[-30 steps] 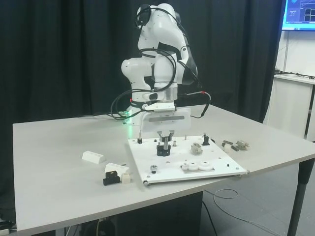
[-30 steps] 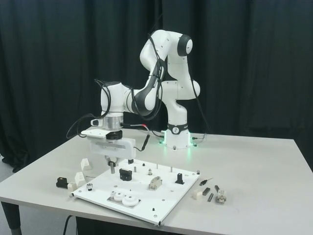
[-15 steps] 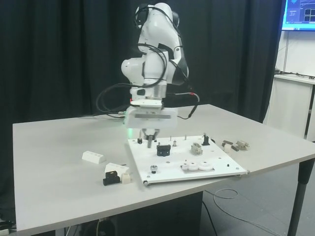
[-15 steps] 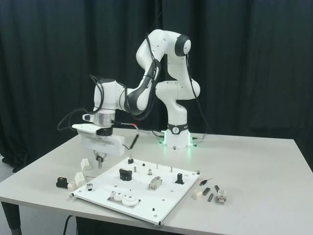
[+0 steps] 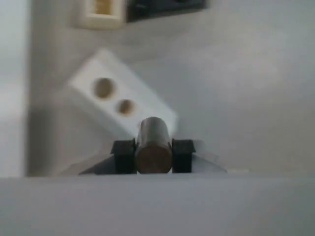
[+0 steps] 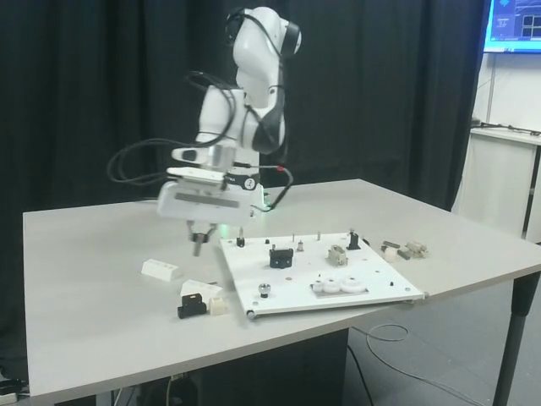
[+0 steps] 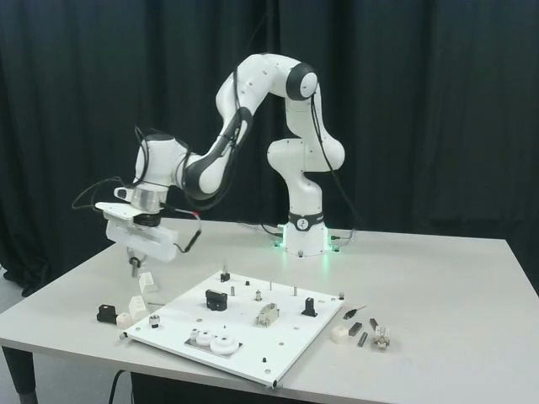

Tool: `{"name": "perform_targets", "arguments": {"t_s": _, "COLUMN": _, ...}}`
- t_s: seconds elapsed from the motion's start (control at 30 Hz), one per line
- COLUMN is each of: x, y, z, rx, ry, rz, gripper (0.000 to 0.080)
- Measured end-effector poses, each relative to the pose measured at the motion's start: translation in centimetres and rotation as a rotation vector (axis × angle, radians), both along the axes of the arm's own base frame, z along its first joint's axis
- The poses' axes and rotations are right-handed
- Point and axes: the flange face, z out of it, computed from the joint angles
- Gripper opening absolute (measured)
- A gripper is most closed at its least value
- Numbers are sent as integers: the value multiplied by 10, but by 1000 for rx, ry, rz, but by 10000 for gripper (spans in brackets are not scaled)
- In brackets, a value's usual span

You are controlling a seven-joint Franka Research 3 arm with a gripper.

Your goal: Place round peg 4.

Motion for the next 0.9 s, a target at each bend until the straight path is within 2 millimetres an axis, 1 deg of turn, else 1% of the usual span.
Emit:
{"name": "perform_targets", "arguments": {"t_s": 0.13, "x": -11, "y": -24, "z": -7, "rx": -26, "ry": -8, "rz": -2, "gripper": 153}}
{"name": "perform_targets", "arguments": {"t_s": 0.23, "x": -16, "y": -39, "z": -15, "rx": -34, "ry": -16, "rz": -4, "gripper": 153}}
{"name": "perform_targets", "arguments": {"t_s": 0.43, "x": -19, "y": -61, "z": -34, "rx": -25, "ry": -29, "rz": 2, "gripper": 153}}
{"name": "perform_targets", "arguments": {"t_s": 0.67, "x": -13, "y": -80, "z": -57, "rx": 2, "ry": -43, "rz": -1, "gripper": 153}}
{"name": "perform_targets", "arguments": {"t_s": 0.9, "x": -7, "y": -90, "z": -75, "rx": 35, "ry": -44, "rz": -8, "gripper": 153}}
